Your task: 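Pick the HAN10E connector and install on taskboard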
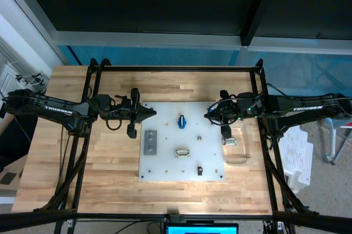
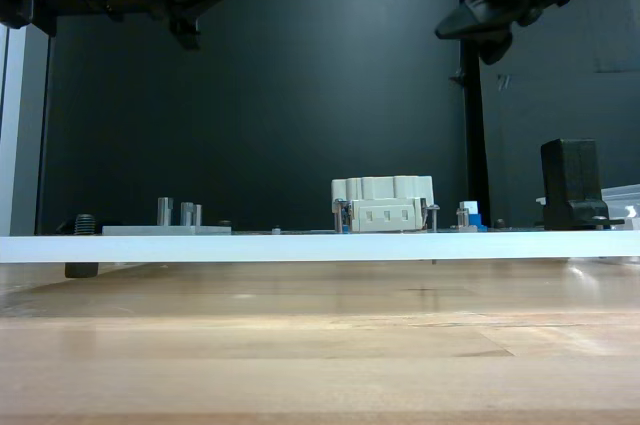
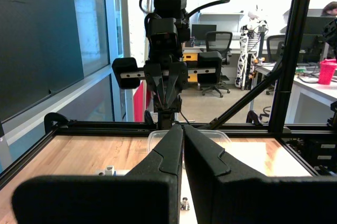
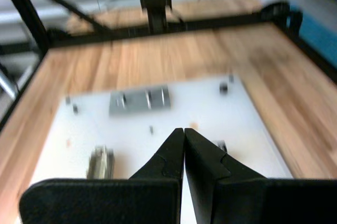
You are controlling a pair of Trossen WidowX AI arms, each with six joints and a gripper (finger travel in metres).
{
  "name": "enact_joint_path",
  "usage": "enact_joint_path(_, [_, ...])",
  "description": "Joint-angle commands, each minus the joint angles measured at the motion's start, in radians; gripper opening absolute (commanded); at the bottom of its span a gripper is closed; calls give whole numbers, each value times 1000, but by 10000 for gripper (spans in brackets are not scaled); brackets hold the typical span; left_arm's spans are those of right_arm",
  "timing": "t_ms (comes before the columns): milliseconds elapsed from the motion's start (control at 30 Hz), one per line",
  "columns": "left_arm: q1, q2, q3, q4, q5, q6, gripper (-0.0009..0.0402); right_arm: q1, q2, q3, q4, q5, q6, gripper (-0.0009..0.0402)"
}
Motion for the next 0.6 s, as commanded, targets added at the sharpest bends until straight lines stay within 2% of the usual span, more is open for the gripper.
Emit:
enact_joint_path(33, [0,0,0,0,0,0,1,2,2,69,-175,-1,6,0])
enact_joint_path(267, [0,0,0,0,0,0,1,5,3,153,-431,-10,55,0])
enact_joint_path(367, [0,0,0,0,0,0,1,5,3,168,-513,-62,65,0])
enact_joint_path(600, [0,0,0,0,0,0,1,11,3,186,-664,-60,99,0])
